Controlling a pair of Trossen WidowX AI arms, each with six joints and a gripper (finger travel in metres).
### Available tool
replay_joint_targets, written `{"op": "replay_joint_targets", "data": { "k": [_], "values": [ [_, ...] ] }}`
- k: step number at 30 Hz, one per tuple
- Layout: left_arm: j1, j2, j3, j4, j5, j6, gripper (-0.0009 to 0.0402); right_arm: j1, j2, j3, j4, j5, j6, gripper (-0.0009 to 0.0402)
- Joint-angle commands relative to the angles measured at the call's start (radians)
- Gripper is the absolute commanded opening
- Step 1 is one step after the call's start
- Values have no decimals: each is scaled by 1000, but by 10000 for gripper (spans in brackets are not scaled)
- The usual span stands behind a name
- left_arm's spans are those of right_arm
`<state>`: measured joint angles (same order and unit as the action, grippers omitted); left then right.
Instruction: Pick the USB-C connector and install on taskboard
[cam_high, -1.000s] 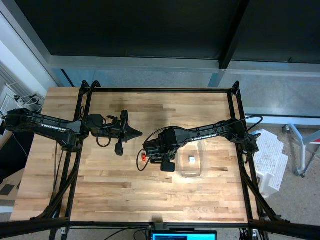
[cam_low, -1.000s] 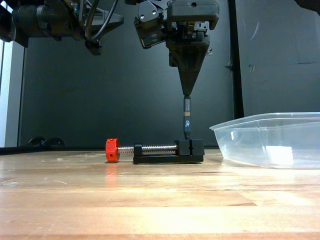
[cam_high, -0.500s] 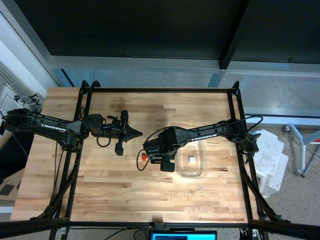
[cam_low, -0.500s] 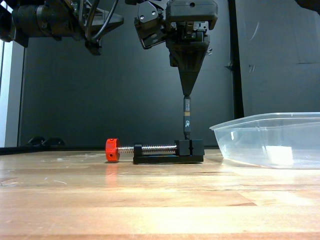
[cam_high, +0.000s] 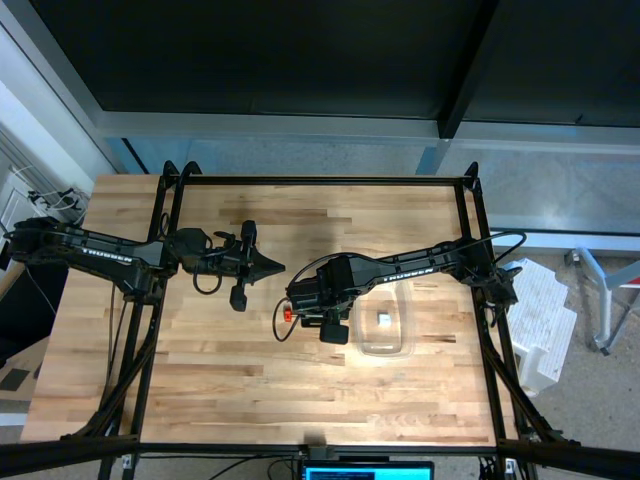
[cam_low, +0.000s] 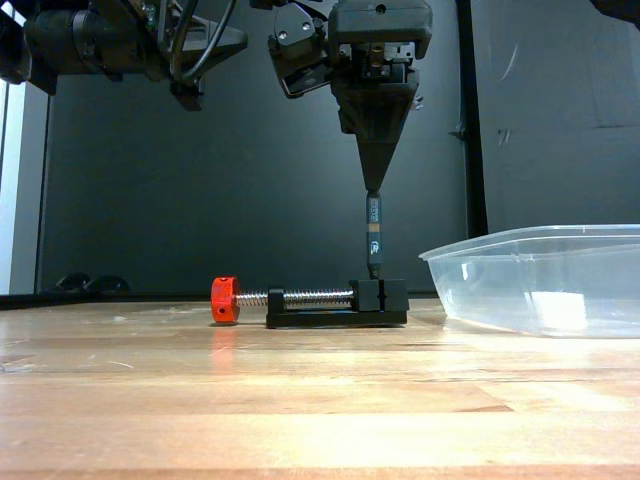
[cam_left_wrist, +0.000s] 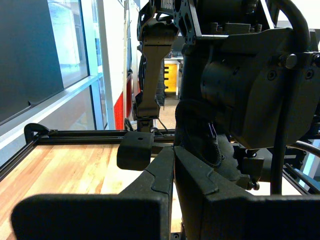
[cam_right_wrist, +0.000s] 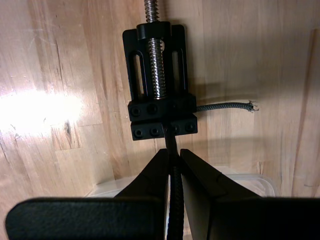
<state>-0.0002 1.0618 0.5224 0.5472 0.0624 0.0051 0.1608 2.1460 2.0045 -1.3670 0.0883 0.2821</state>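
High view: I am looking down and away from above the near edge of the table (cam_high: 250, 390), taking in its whole top.

Low view: I am looking level from the near edge at table height, close on the taskboard (cam_low: 335, 305) and the upright USB-C connector (cam_low: 373, 235).

Left wrist view: I am sighting along the left gripper (cam_left_wrist: 174, 152), fingers pressed together, over the table's left half and facing the right arm (cam_left_wrist: 240, 75).

Right wrist view: I am sighting straight down the right gripper (cam_right_wrist: 173, 156), which is pinching the connector close above the taskboard.

All but the left wrist view are sharing the taskboard.
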Motion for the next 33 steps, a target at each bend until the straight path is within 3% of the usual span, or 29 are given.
{"op": "replay_joint_targets", "data": {
  "k": [1, 25, 33],
  "values": [
    [0, 0, 0, 0, 0, 0, 0, 1, 0, 0, 10, -2, -6, 0],
    [0, 0, 0, 0, 0, 0, 0, 7, -2, -20, 25, -2, -14, 0],
    [0, 0, 0, 0, 0, 0, 0, 8, -15, -20, 25, 17, -27, 0]
  ]
}}
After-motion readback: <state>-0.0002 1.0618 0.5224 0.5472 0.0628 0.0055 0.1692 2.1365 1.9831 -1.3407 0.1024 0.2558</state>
